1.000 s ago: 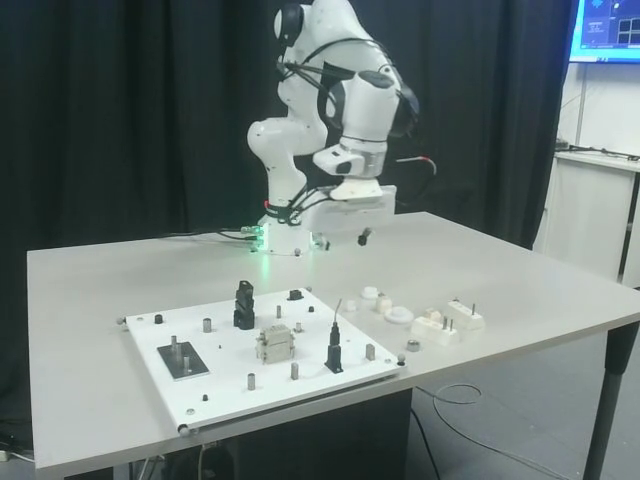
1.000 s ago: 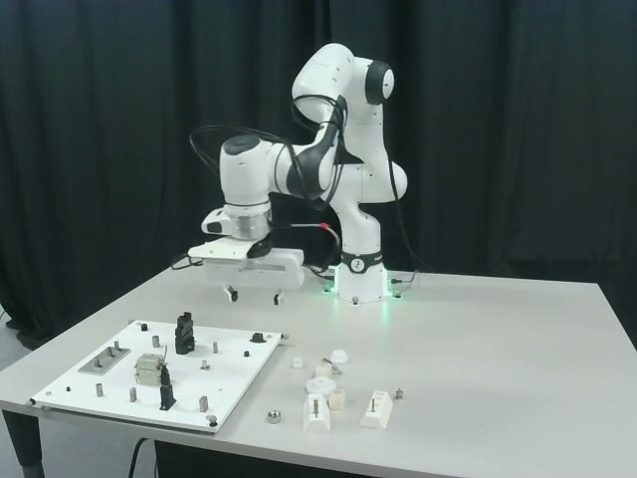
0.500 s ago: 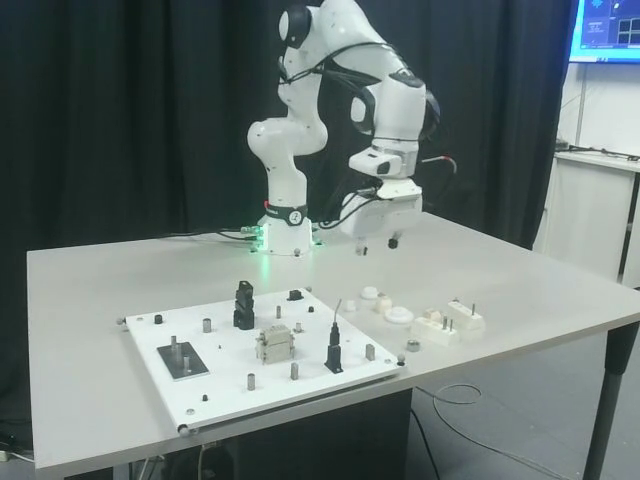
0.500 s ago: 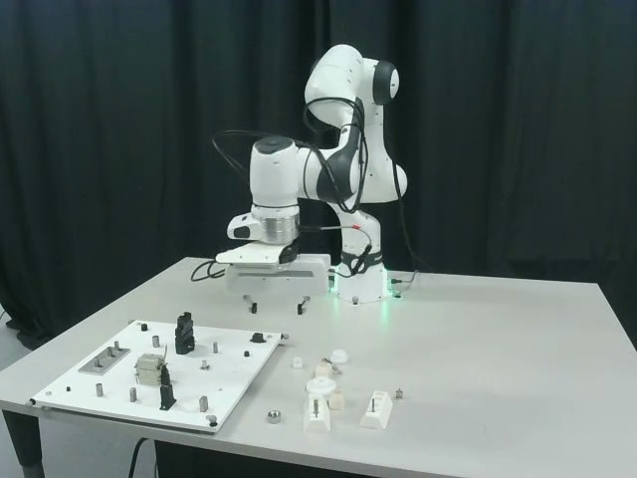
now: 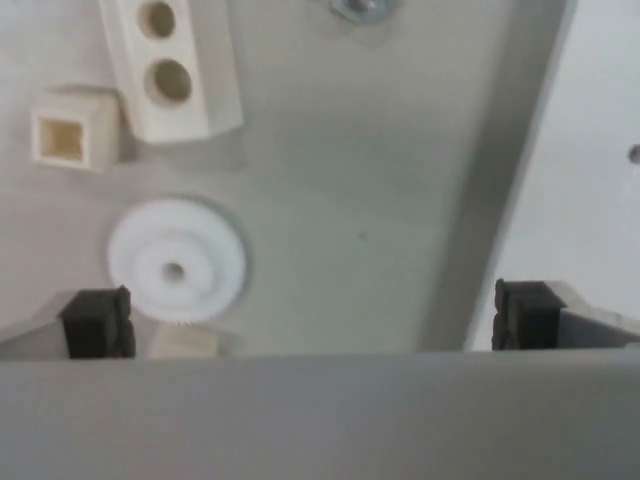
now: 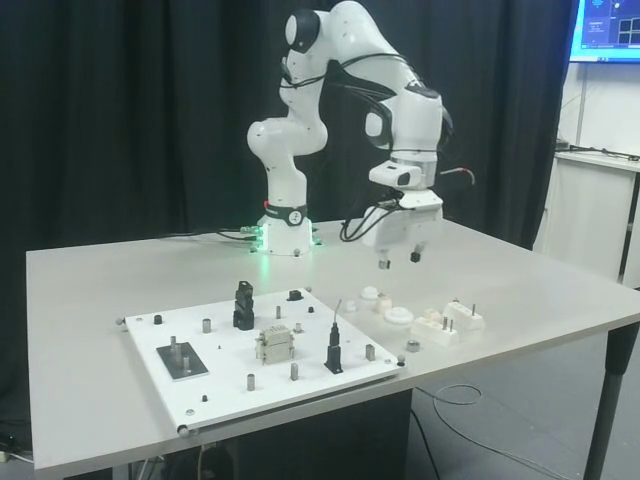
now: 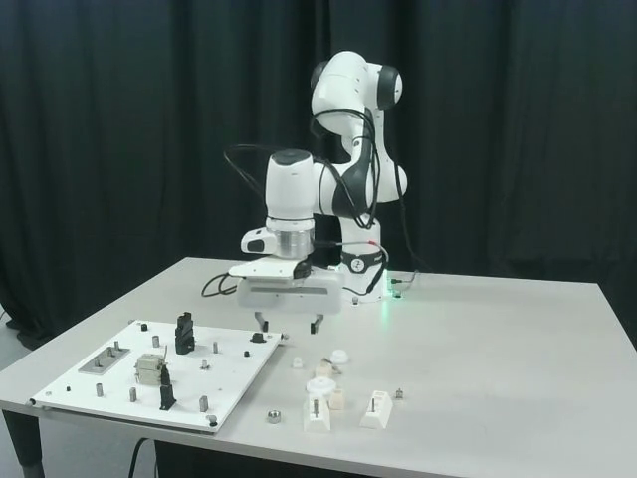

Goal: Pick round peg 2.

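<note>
Round peg 2: not identifiable | white gear [image 5: 176, 264]: one; blocks: two | claw [image 5: 310, 318]: wide, empty

arm [image 6: 340, 60]: 1
white board [image 6: 200, 385]: 1
white holder blocks [image 7: 376, 409]: 2
white gear [image 5: 176, 262]: 1
nut [image 7: 272, 417]: 1
black connectors on board [image 6: 243, 305]: 2

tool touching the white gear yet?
Apart. In the second room view the tool hangs above the table with open air between its fingertips and the white gear; the first room view shows the same gap.
</note>
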{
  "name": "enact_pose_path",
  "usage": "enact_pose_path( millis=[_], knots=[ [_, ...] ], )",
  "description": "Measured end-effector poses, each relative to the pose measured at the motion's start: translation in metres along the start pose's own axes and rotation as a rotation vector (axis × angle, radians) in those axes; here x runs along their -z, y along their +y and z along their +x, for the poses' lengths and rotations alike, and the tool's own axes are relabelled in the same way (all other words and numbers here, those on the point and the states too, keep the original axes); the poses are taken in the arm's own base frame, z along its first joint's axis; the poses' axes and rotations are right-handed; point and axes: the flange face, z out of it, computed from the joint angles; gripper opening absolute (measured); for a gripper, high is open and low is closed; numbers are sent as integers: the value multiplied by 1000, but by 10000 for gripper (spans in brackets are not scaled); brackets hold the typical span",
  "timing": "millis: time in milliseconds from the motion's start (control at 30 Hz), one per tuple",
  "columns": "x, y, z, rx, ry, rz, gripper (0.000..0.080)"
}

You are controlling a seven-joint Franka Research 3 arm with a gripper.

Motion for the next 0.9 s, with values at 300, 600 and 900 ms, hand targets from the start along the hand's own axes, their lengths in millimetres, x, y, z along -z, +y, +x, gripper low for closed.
enact_pose_path(
  millis=[300, 600, 900],
  knots=[
    [-12, -26, 5, -63, -32, 29, 800],
    [-28, -59, 11, -59, -62, 50, 800],
    [-54, -82, 18, -76, -92, 37, 800]
  ],
)
